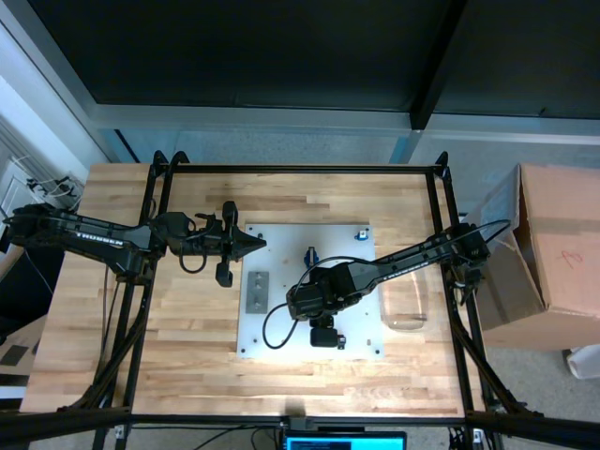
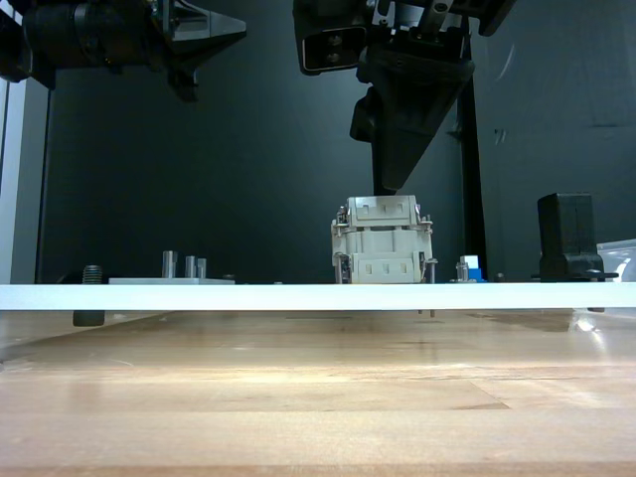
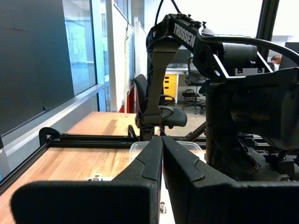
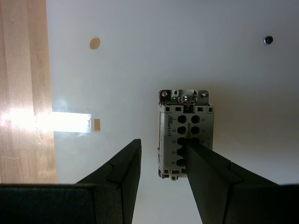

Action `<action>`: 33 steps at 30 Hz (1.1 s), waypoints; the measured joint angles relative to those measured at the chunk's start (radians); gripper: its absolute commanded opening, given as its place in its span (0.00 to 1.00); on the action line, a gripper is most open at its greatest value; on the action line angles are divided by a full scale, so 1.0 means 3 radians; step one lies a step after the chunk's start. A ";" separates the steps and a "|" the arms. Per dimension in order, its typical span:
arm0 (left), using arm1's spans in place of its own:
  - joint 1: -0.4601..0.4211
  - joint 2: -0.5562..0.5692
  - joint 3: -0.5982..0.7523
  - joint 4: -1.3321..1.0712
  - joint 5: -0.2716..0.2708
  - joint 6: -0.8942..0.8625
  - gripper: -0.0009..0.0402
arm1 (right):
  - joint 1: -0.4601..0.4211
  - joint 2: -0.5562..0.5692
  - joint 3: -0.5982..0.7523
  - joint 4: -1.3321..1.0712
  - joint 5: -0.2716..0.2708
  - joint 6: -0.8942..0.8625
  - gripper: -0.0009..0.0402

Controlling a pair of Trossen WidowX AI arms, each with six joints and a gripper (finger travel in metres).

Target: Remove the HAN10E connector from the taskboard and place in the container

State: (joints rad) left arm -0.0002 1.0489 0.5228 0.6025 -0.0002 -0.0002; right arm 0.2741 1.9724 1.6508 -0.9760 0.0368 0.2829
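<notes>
The beige HAN10E connector (image 2: 383,243) stands upright on the white taskboard (image 1: 281,328), apparently in its seat. My right gripper (image 4: 161,143) hangs just above it with its fingers (image 4: 121,172) open. In the right wrist view the connector (image 4: 185,133) lies under one finger rather than centred in the gap, and nothing touches it. In the high view the right gripper (image 1: 319,309) hides the connector. My left gripper (image 1: 248,242) hovers high by the board's left edge, shut and empty, its fingers (image 3: 154,154) pressed together. The clear container (image 1: 405,298) sits right of the board.
A grey block with short pegs (image 1: 256,291) sits on the board's left part. A small blue part (image 1: 311,253) and a black plug housing (image 2: 568,238) stand further right. A cardboard box (image 1: 562,253) lies beyond the table's right edge. Black frame rails border the table.
</notes>
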 measured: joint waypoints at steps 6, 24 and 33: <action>0.0000 0.0000 0.0000 0.0000 0.0000 0.0001 0.02 | -0.0008 -0.0137 -0.0011 -0.0038 0.0064 0.0010 0.33; 0.0000 0.0001 0.0000 0.0000 0.0000 0.0000 0.02 | 0.0003 -0.0632 0.0001 -0.0057 0.0145 0.0058 0.37; 0.0000 0.0001 0.0000 -0.0001 0.0000 0.0000 0.02 | 0.0003 -0.0659 0.0006 -0.0057 0.0150 0.0074 0.50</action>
State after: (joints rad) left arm -0.0002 1.0492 0.5228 0.6022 -0.0002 -0.0002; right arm 0.2749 1.7748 1.6527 -0.9932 0.0818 0.3050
